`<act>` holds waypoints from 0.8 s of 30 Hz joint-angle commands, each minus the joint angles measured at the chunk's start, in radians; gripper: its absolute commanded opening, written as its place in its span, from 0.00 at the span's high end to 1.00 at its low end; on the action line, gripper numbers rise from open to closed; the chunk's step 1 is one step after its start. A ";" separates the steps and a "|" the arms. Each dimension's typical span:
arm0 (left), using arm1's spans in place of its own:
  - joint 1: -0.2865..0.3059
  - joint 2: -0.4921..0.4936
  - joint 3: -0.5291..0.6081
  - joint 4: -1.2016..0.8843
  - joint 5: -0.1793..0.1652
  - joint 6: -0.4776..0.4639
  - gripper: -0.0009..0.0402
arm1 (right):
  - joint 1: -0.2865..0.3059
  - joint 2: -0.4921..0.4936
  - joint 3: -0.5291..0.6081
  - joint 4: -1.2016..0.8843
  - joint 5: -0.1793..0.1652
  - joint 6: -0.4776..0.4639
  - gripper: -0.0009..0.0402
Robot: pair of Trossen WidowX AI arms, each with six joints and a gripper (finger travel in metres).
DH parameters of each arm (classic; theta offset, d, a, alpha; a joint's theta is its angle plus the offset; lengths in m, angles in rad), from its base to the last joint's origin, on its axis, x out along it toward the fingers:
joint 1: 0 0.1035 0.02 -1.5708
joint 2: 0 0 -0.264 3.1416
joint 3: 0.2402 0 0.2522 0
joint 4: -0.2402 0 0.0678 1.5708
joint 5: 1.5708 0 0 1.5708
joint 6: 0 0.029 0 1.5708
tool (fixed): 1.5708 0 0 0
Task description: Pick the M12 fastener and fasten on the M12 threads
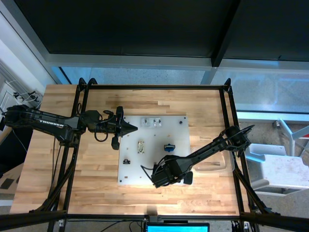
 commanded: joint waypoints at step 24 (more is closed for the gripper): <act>0.000 0.000 0.000 0.000 0.000 0.000 0.98 | 0.002 0.000 0.000 0.007 0.004 0.886 0.95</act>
